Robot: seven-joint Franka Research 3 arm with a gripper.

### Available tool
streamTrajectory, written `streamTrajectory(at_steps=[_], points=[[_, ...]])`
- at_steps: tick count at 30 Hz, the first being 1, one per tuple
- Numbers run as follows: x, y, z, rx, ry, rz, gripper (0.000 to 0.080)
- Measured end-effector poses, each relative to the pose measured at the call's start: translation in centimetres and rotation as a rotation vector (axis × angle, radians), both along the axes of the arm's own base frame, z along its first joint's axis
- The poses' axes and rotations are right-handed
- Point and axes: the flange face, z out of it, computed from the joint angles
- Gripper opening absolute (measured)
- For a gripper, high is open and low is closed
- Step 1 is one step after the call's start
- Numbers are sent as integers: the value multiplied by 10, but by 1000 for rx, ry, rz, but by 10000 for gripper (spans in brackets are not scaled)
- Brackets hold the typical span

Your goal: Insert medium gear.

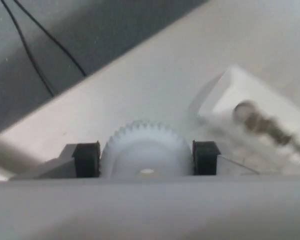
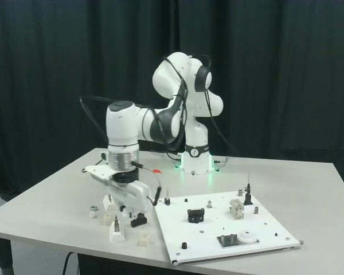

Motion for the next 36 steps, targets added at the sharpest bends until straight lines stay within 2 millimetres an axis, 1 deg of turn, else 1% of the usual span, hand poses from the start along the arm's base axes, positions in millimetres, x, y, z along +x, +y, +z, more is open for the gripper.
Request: streamTrajectory(at_steps=[11,26,32,36], points=[[-2,60,-4,2,49,-103,397],[-10,147,-9,-17,86,-197,397],[-16,177,-13,-38,97,-225,397],[-21,194,-16,-52,103,-249,397]])
